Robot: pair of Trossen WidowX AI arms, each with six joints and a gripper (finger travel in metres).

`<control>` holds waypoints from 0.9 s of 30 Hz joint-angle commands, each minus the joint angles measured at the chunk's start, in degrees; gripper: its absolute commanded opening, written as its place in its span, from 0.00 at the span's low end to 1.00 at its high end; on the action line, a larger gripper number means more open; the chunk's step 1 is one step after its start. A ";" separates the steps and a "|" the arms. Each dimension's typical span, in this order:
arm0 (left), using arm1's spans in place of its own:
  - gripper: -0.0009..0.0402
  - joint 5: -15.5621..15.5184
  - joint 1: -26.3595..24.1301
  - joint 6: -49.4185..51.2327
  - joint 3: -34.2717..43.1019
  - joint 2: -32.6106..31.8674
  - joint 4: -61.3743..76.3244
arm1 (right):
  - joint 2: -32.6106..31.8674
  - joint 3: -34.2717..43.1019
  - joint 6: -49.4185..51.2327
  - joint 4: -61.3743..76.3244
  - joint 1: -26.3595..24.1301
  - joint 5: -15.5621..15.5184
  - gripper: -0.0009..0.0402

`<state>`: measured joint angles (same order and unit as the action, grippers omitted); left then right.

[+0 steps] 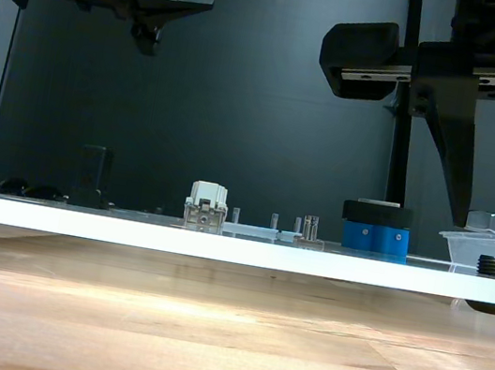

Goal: Pick the M12 nut and place it on its threads and fasten

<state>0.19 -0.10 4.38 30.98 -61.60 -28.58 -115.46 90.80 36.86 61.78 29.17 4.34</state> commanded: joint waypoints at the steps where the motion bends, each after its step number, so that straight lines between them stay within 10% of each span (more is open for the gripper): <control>1: 0.02 0.00 0.02 0.00 0.02 0.00 0.00 | -0.42 0.07 -0.20 -0.68 0.13 -0.02 0.03; 27: 0.02 0.02 0.02 -0.02 0.02 0.00 0.00 | -1.33 -0.72 -0.42 -1.92 0.02 -2.40 0.03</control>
